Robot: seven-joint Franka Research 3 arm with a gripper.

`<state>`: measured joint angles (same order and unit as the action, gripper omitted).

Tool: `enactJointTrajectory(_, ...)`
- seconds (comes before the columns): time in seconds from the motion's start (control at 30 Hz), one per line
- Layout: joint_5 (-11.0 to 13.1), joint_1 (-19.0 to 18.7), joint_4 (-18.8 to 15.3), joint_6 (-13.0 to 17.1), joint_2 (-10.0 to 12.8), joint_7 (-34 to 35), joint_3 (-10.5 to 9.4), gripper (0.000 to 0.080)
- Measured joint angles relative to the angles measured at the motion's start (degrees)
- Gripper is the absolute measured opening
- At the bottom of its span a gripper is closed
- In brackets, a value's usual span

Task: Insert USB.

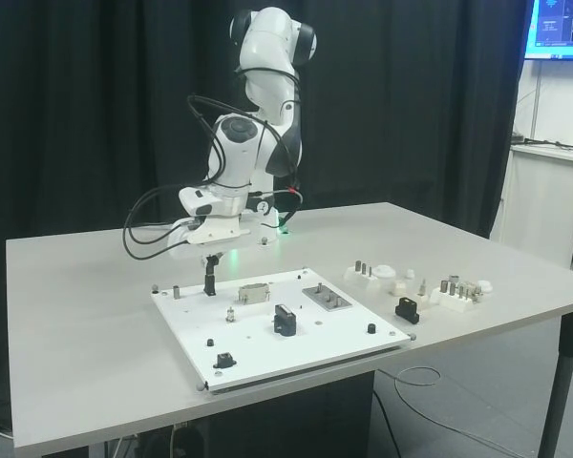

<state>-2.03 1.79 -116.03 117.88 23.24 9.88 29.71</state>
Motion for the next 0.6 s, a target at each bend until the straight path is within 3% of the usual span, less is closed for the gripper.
enactJointTrajectory(0.17,0.06,-0.01,0.01,0.09,-0.02,0.02,0.13,0.0093)
enactJointTrajectory(0.3,-1.86,-0.03,0.28,0.17,-0.04,-0.41,0.11,0.0093)
enactJointTrajectory(0.33,-2.37,-0.03,0.36,0.16,-0.07,-0.45,0.11,0.0278)
enactJointTrajectory(0.47,-3.87,-0.03,0.63,-0.18,-0.3,-0.46,0.09,0.0278)
enactJointTrajectory(0.5,-4.11,-0.03,0.68,-0.3,-0.38,-0.46,0.09,0.056)
enactJointTrajectory(0.6,-4.61,-0.03,0.82,-0.66,-0.63,-0.46,0.09,0.056)
